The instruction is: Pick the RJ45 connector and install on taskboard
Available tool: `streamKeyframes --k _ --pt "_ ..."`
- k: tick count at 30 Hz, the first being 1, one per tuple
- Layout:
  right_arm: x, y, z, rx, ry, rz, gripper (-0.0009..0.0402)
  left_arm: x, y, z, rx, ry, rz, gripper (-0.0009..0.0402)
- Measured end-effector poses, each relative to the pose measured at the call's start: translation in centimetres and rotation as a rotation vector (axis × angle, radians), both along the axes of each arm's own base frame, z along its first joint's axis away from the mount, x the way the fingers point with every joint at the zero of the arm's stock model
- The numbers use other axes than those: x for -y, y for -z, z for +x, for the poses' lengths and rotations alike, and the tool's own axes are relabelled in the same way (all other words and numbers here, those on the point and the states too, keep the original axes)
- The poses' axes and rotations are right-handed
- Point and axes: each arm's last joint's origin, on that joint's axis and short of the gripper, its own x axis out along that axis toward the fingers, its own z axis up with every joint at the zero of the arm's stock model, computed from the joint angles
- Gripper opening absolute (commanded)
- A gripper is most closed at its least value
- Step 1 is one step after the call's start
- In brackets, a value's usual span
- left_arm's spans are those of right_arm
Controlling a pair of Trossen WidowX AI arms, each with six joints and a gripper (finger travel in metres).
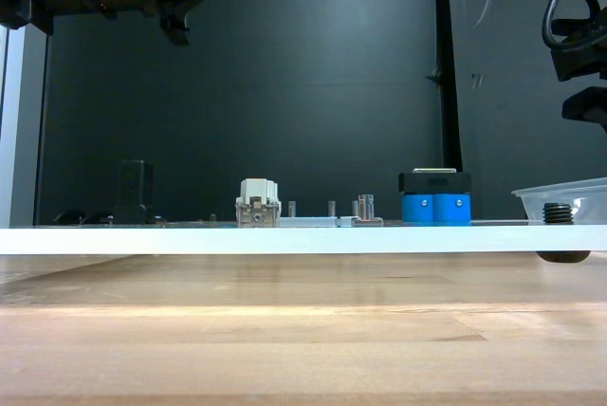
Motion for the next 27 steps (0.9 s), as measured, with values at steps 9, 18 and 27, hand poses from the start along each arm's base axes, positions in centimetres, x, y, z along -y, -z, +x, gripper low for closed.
streamKeyframes --k 9,18,27 --pt "-0.13 0.81 0.3 0.032 0.005 0.013 0.022 0.0 0.0 0.0 0.0 0.0 0.0 0.0" --pt "-0.1 0.85 0.38 0.036 0.016 -0.009 0.022 0.0 0.01 0.01 -0.001 0.0 0.0 0.0" --pt "-0.09 0.86 0.31 0.03 0.024 -0.009 0.0196 0.0 0.01 0.01 0.0 0.0 0.0 0.0"
